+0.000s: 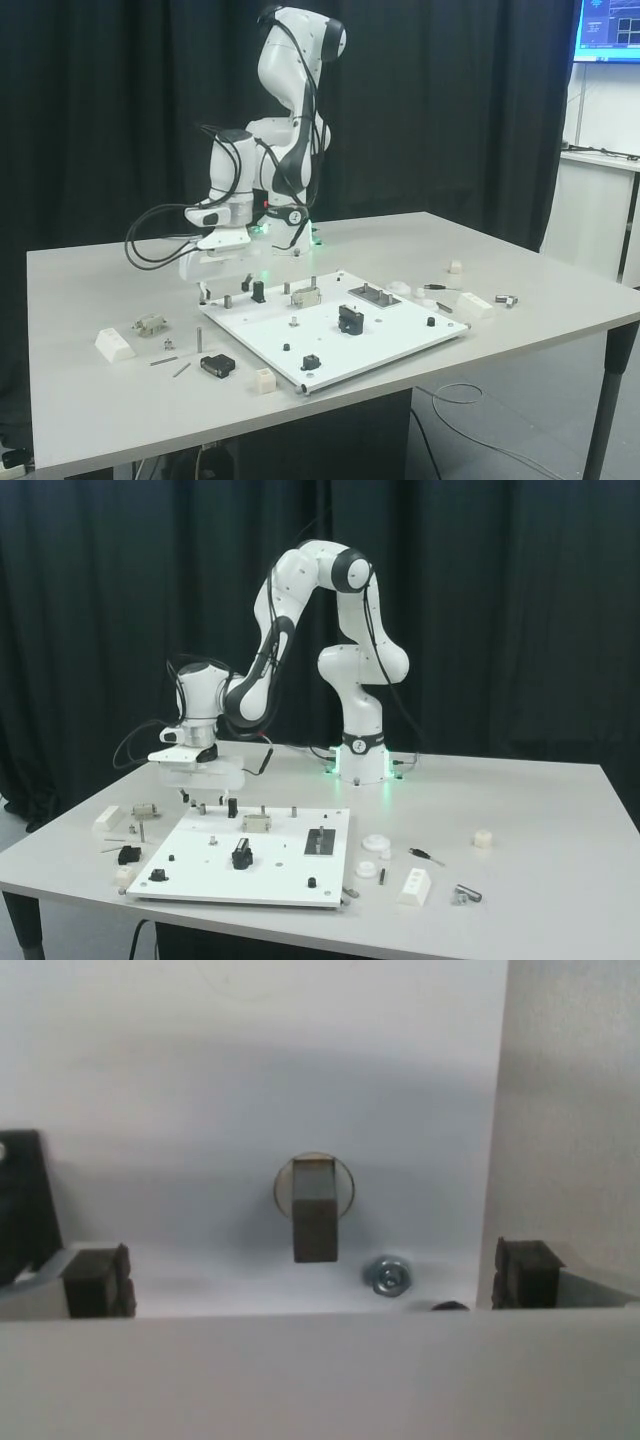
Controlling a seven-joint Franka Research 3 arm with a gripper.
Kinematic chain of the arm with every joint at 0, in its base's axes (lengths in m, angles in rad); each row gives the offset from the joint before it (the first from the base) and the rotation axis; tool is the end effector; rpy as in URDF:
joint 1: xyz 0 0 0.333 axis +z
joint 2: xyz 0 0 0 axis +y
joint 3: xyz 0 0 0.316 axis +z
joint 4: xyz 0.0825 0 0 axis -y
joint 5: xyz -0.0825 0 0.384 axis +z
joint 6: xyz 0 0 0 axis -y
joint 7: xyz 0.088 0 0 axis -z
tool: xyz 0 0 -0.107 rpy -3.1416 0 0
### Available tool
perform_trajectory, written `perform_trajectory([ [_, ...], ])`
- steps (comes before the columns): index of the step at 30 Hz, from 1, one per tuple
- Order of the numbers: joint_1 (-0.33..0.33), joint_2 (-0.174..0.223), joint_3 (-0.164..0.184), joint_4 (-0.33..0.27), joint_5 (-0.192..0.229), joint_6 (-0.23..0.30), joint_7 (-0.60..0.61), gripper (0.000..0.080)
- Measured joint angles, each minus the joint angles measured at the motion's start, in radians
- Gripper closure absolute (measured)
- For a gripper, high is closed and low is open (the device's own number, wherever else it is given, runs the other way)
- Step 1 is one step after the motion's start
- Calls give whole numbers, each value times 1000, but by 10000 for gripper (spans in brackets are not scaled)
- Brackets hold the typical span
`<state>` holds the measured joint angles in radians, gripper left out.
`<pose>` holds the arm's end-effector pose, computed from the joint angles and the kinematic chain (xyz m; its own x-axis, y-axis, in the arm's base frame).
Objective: Remove square peg 4.
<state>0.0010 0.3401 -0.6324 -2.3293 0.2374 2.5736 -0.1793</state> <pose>0.4100 -0.3154 0.2187 0.8082 -0.5887 -0.0189 -0.5861 -0.8070 0.0720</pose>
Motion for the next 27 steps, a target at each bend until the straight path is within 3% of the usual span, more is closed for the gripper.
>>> perform_trajectory([
  [4, -2, 11, 0, 0, 21, 12, -19, 3],
  [18, -1, 47, 3, 2, 157, 36, -121, 3],
  [27, -1, 55, 4, 6, 203, 36, -175, 3],
])
